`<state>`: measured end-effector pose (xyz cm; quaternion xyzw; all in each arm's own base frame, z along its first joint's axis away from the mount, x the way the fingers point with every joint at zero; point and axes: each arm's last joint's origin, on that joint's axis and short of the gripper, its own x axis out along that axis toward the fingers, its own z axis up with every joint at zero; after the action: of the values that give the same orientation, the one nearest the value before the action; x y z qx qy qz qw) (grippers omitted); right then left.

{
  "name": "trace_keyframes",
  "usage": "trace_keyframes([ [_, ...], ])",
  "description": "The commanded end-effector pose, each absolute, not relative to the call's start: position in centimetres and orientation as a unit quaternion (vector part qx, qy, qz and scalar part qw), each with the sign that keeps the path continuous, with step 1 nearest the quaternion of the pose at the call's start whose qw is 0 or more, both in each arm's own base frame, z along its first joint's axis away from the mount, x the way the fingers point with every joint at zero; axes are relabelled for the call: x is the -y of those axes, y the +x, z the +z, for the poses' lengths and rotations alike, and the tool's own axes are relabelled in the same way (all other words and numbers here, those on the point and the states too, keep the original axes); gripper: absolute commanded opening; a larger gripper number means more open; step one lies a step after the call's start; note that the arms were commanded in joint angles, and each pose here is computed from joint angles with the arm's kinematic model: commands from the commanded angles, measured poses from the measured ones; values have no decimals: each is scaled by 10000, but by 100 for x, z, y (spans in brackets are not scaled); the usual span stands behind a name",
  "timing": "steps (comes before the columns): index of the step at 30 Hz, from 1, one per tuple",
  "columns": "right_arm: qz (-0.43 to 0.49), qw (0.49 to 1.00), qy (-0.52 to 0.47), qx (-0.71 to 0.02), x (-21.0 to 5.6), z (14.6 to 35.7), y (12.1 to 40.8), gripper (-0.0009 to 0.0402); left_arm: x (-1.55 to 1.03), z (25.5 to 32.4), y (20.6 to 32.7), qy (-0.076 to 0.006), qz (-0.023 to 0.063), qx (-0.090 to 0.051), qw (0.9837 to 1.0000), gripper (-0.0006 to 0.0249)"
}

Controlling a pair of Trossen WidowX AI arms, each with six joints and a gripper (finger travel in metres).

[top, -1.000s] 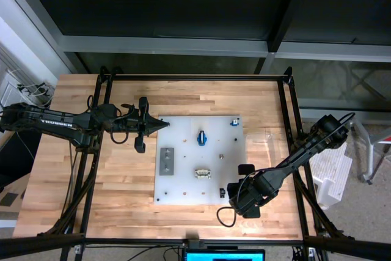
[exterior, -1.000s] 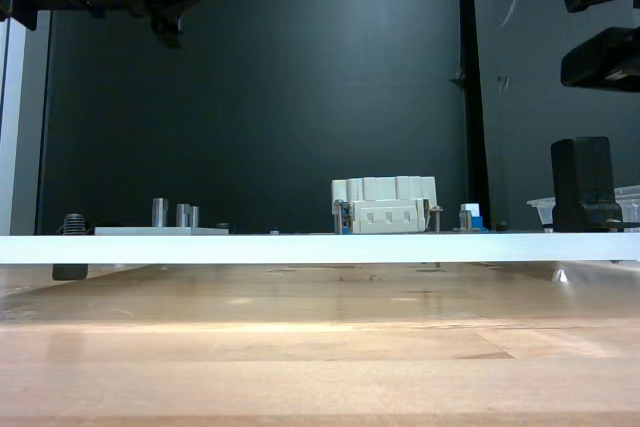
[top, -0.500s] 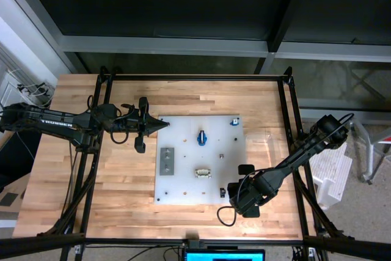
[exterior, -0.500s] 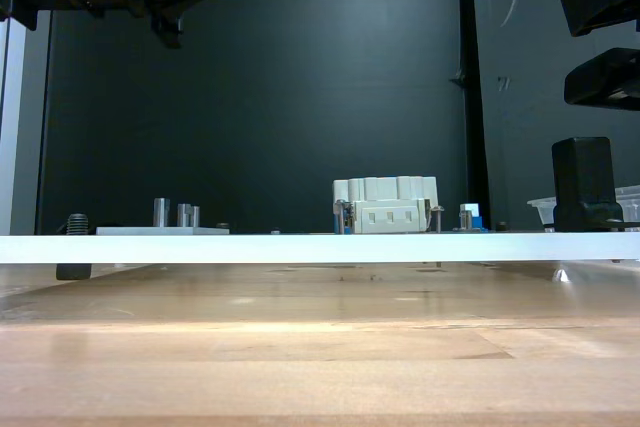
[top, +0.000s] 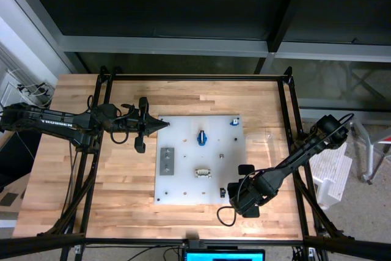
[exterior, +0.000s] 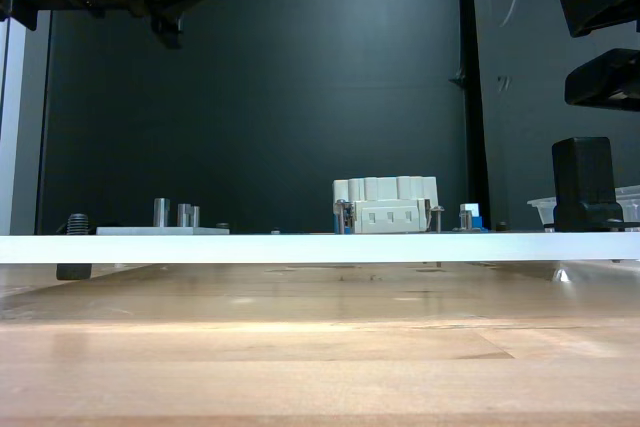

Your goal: Pick the 16mm bar and install on taskboard

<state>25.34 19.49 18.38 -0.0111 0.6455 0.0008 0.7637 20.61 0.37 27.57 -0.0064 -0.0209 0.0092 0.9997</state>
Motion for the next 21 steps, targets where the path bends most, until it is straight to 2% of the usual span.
trace_keyframes([
  [1, 28, 7637, -92, -6455, -1955, 1840, 2534, 120, -38, 2758, 2062, -64, 92, 211, 9997, 0],
  [11, 119, 7675, -54, -6409, -1950, 1914, 2506, 194, -37, 2758, 2062, -64, 90, 209, 9997, 0],
  [21, 173, 7706, -53, -6371, -1854, 2176, 2358, 218, -37, 2758, 2062, -64, 90, 211, 9997, 0],
])
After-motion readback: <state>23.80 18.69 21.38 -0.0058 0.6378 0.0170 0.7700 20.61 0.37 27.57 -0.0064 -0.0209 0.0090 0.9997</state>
